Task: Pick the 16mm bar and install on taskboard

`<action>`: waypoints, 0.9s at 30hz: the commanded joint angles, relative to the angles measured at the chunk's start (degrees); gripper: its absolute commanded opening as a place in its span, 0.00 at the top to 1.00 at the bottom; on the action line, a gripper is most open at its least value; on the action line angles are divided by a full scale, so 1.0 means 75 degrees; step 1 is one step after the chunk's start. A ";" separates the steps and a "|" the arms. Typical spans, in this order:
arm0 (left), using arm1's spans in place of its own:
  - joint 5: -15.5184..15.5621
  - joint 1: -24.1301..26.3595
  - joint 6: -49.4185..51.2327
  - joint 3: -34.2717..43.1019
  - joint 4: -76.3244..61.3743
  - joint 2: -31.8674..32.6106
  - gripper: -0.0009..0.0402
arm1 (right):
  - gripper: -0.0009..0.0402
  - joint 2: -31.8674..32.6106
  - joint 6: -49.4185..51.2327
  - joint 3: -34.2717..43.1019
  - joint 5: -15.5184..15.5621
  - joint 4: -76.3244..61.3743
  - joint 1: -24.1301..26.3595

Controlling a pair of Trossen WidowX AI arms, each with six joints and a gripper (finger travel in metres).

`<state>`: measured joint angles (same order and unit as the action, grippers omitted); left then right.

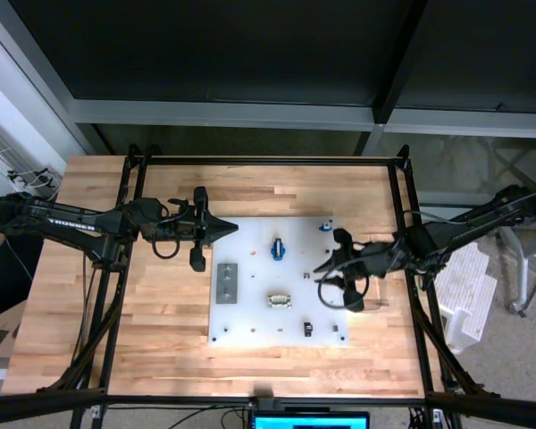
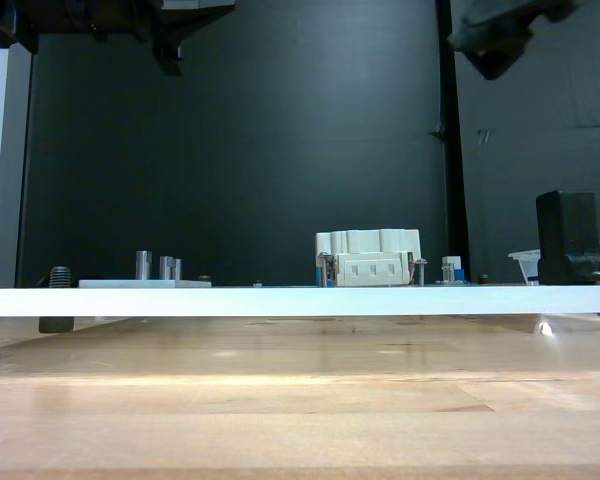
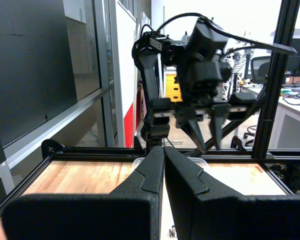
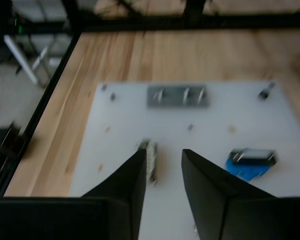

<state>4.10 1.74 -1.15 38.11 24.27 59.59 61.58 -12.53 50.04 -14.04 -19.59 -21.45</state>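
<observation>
The left claw [image 1: 233, 230] hangs high over the far-left edge of the white task board [image 1: 250, 268], pointing right. In its own wrist view the two fingers meet at the tips with nothing between them. On the left part of the board lies a grey plate [image 1: 226, 284] with three short metal pegs standing upright in it. Further right are a blue fitting [image 1: 278, 249], toward the far side, and a beige connector [image 1: 280, 301], nearer. A black block [image 1: 309, 328] sits near the board's near-right corner.

The right claw [image 4: 162, 154] hovers above the right part of the board, angled down and left. Its fingers stand a moderate way apart and hold nothing.

I cannot tell where the 16mm bar is. Neither claw holds it, and whether it is one of the upright pegs or lies elsewhere on the wooden surface [image 1: 161, 340] does not show.

The main risk from here, as I judge it, is taking the wrong piece. The pegs look much alike, so a claw could close on a bar of another width. Another is a shallow or off-centre grip, which would let a smooth round bar tip or slip and then jam at the mouth of its seat. Both arms reach over the same board, so an inward move by either could bring the claws together.
</observation>
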 commanded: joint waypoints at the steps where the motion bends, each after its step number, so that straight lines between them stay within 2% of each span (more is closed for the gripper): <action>1: 0.0000 -0.0003 -0.0003 0.0000 0.0006 0.0003 0.98 | 0.82 -0.0321 0.0376 -0.0312 0.0009 0.0632 0.0350; 12: 0.0000 0.0000 -0.0003 0.0000 0.0006 0.0003 0.98 | 0.97 -0.0898 0.1253 -0.1300 0.0143 0.3200 0.1478; 15: 0.0000 0.0000 -0.0003 0.0000 0.0003 0.0003 0.98 | 0.98 -0.0994 0.1329 -0.1556 0.0583 0.3754 0.1810; 20: 0.0000 -0.0003 -0.0003 0.0000 0.0003 0.0003 0.98 | 0.98 -0.1078 0.1425 -0.1848 0.0720 0.4459 0.2180; 27: 0.0000 0.0000 -0.0003 0.0000 0.0003 0.0003 0.98 | 0.98 -0.1113 0.1370 -0.2084 0.1480 0.5100 0.2777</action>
<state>4.12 1.74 -1.17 38.09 24.29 59.59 53.19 -2.07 34.39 -3.88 18.46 -1.39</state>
